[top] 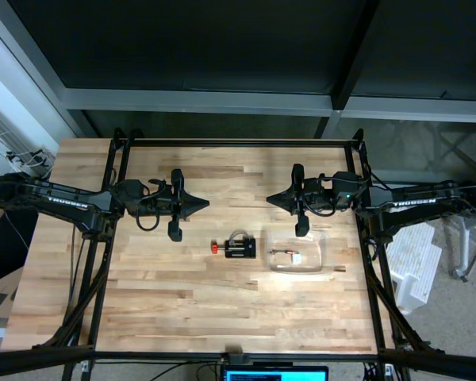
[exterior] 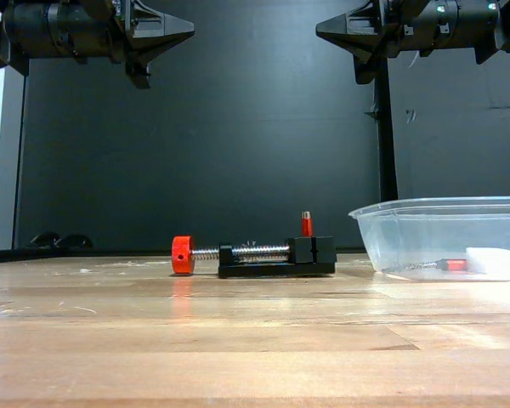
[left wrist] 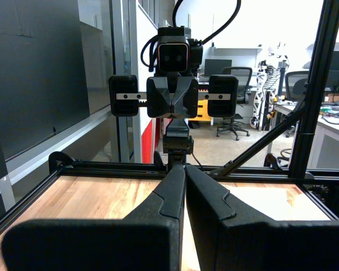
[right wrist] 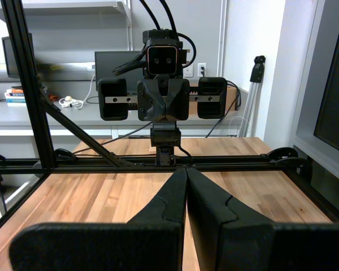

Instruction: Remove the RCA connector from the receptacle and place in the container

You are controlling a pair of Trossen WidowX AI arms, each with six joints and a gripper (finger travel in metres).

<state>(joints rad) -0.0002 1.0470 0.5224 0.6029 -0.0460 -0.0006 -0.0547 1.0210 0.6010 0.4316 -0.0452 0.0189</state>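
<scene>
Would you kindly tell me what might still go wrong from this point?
1. The RCA connector already lies in the container beside a white piece; the red stub upright on the receptacle might be mistaken for it and grabbed needlessly.
2. The right pincer, shut, hangs high just beyond the light container; a careless descent could knock it. The left pincer, shut, hangs high, further off.

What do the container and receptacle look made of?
Container: clear glossy plastic, it seems; the connector shows through its wall. Receptacle: matte black block, probably plastic, with a shiny threaded metal screw. Left gripper and right gripper hang shut above the table.
</scene>
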